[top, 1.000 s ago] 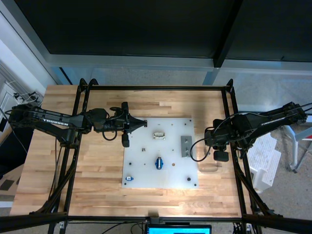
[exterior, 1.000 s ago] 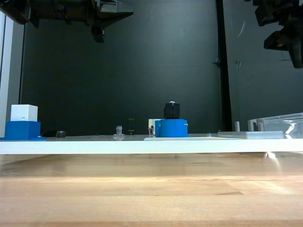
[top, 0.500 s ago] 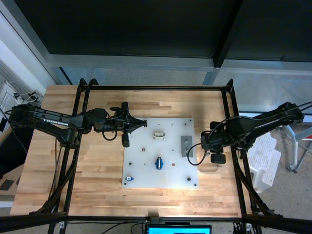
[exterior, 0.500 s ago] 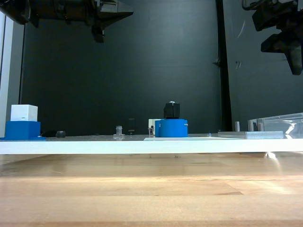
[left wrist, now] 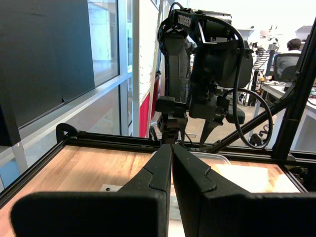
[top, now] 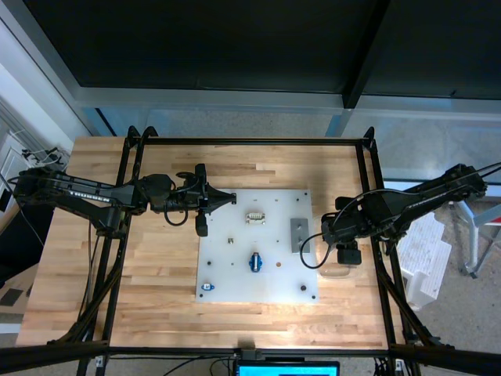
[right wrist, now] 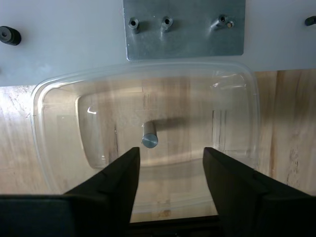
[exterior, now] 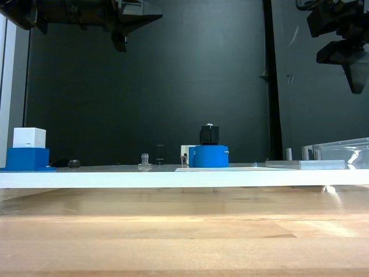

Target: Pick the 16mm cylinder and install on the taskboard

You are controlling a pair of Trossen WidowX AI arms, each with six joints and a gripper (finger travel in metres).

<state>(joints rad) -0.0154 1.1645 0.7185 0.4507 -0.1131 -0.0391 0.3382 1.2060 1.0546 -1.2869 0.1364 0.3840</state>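
From where I stand, a clear plastic tray point(right wrist: 37, 103) sits at 3 o'clock of the taskboard point(top: 235, 266), just beside its grey metal block point(right wrist: 183, 37). The right gripper point(right wrist: 170, 160) hangs above the tray, fingers spread wide. The 16mm cylinder point(right wrist: 149, 135), a short dull-silver peg, lies on its side in the tray below that gap. The left gripper point(left wrist: 172, 155), fingers pressed together, hovers over the board's 10 o'clock corner.

Even light covers the taskboard point(top: 235, 266); above it the left gripper point(left wrist: 171, 146) is backlit; beside it glare streaks the tray point(right wrist: 37, 101) under the right gripper point(right wrist: 170, 154).
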